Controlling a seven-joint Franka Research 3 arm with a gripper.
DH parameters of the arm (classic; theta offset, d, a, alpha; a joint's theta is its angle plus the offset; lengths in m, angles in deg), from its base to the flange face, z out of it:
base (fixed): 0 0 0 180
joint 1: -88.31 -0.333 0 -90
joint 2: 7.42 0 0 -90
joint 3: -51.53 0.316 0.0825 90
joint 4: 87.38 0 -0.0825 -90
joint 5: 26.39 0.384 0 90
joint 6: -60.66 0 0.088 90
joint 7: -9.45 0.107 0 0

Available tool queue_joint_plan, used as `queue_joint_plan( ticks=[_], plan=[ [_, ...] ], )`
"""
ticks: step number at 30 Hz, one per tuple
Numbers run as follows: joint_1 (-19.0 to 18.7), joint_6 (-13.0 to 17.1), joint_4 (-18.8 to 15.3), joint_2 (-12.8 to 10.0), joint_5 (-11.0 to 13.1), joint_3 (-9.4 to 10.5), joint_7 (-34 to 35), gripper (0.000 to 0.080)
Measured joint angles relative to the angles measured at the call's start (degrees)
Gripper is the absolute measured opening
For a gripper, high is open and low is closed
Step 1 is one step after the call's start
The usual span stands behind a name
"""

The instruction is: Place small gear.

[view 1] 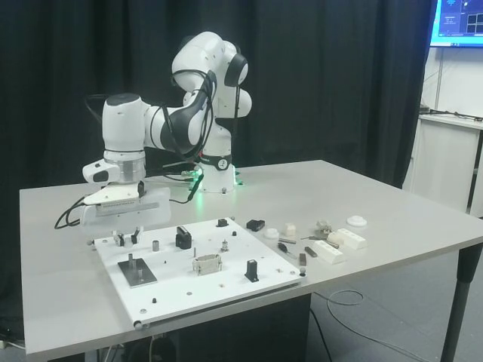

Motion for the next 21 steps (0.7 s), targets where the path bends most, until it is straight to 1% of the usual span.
queue_joint_plan(
  ticks=[21],
  plan=[
    [-0.1, -0.5, 0.3, 0.1, 0.1, -0.16, 0.0, 0.0198]
  ],
)
